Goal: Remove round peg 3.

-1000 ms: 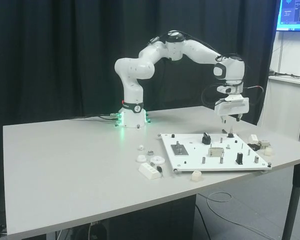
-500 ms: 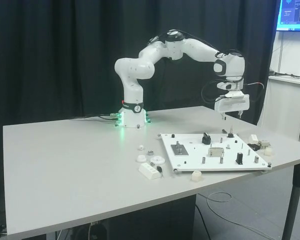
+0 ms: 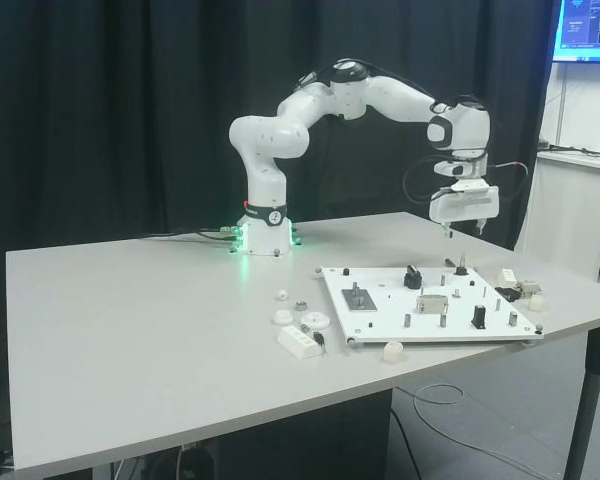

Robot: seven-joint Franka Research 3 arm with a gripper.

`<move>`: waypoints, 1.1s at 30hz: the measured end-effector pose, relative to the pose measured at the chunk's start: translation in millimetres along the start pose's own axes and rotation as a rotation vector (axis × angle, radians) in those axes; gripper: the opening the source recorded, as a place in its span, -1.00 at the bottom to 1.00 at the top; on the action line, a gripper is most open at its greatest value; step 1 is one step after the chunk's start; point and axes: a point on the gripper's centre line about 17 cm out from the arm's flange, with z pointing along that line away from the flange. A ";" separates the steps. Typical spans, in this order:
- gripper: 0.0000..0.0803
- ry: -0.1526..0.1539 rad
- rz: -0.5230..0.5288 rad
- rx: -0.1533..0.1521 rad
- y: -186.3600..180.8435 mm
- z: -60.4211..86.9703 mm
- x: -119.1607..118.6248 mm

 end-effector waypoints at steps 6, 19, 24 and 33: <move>0.99 0.036 0.003 -0.018 9.5 -8.9 15.2; 0.99 0.171 0.045 -0.091 65.8 -31.1 87.5; 0.99 0.211 0.079 -0.103 96.8 -37.2 120.2; 0.99 0.252 0.132 -0.123 155.4 -45.7 172.4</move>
